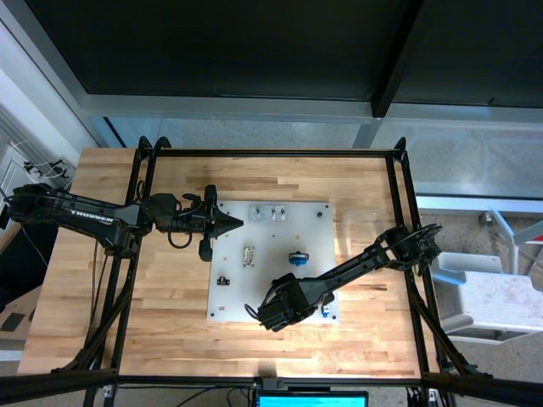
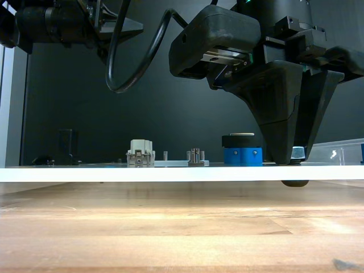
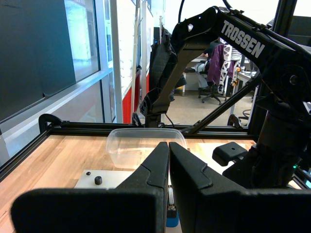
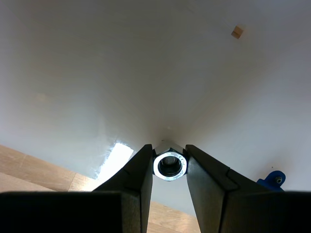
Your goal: Unfasten the M12 fastener and place in the container
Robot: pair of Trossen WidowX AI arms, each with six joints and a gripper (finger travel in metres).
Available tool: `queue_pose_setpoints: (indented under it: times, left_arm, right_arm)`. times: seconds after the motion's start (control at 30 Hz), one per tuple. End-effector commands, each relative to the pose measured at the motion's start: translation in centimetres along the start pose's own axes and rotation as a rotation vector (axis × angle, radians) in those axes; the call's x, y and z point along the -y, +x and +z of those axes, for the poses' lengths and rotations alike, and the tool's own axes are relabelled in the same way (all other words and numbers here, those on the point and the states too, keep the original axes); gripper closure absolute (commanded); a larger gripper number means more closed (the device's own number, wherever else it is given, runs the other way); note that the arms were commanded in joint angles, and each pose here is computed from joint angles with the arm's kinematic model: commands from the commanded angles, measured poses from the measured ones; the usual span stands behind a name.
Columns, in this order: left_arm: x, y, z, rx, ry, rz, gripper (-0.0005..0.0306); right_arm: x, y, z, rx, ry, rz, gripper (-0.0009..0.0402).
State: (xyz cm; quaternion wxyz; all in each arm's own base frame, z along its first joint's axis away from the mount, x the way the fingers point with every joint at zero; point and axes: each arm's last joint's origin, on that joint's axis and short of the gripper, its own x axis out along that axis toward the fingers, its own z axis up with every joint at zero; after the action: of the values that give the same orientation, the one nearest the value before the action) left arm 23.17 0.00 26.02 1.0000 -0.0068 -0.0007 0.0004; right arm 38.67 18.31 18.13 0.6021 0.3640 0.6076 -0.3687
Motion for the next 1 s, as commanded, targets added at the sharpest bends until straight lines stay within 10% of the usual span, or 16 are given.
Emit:
queue_pose_setpoints:
  times: [0.03, 0.2, 0.73, 1.0]
  left_arm:
    - [0.0, 0.01, 0.0, 0.0, 0.0, 0.0, 0.03]
    - [-0.01, 0.01, 0.0, 0.0, 0.0, 0.0, 0.03]
    - [0.0, 0.01, 0.0, 0.0, 0.0, 0.0, 0.03]
    - [0.0, 0.01, 0.0, 0.0, 0.0, 0.0, 0.03]
  right_arm:
    - [-0.02, -0.01, 0.0, -0.001, -0.016, 0.002, 0.0354]
    - [-0.01, -0.01, 0.0, -0.001, -0.182, 0.001, 0.0362]
    - [0.0, -0.1, 0.08, 0.003, -1.307, 0.004, 0.0361]
    - [0.03, -0.17, 0.13, 0.004, -1.716, 0.003, 0.0361]
